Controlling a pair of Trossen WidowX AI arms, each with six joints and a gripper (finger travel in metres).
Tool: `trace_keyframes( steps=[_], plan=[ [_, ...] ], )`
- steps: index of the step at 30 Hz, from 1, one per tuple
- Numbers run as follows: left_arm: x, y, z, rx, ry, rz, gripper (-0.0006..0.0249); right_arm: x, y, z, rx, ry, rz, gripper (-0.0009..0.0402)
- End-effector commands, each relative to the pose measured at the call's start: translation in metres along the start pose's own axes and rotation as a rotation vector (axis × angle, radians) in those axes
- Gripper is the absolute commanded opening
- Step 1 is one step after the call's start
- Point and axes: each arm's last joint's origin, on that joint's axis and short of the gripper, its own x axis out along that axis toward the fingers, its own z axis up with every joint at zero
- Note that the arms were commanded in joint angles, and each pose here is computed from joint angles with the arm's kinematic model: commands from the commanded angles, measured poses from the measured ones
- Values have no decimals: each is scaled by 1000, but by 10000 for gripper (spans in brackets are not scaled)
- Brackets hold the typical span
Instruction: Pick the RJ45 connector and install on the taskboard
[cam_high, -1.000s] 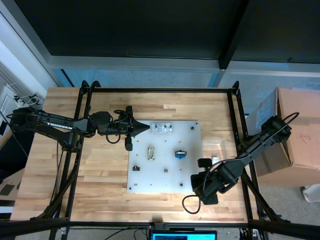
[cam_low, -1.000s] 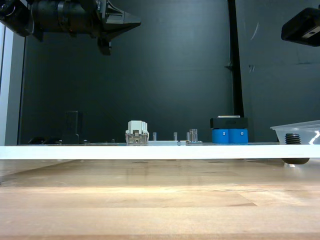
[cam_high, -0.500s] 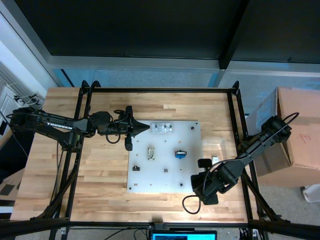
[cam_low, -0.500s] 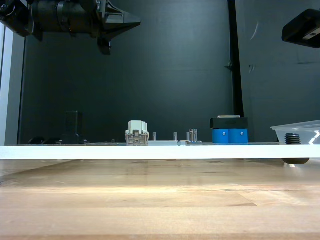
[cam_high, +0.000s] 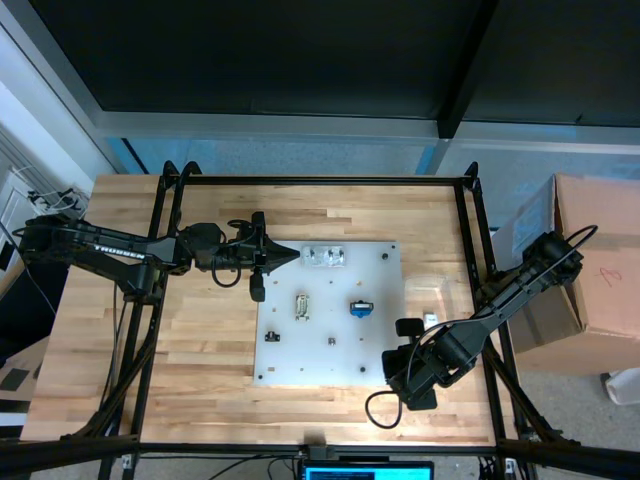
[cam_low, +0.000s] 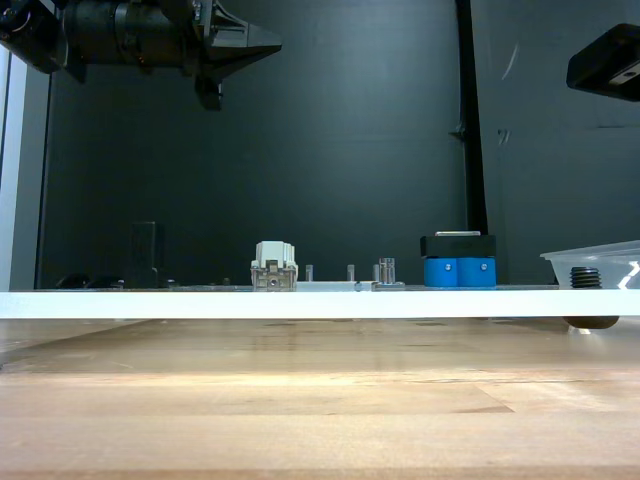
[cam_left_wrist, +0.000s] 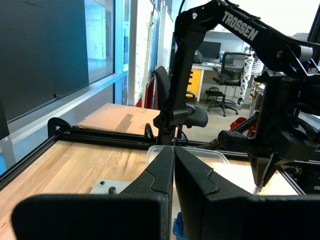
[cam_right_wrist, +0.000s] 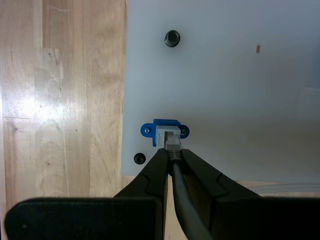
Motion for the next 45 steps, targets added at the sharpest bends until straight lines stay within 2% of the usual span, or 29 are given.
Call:
trace_keyframes(
  steps=[1,22,33,45],
  plan=[
    [0,0,0,0,0,0,0,0,0,0,-1,-3,1,0],
    [0,0,0,0,0,0,0,4,0,-1,-1,-9,6,0],
    [0,0,0,0,0,0,0,25,-1,-9,14,-11,43,0],
    [0,0,0,0,0,0,0,24,-1,-8,18,-13,40,3]
  ],
)
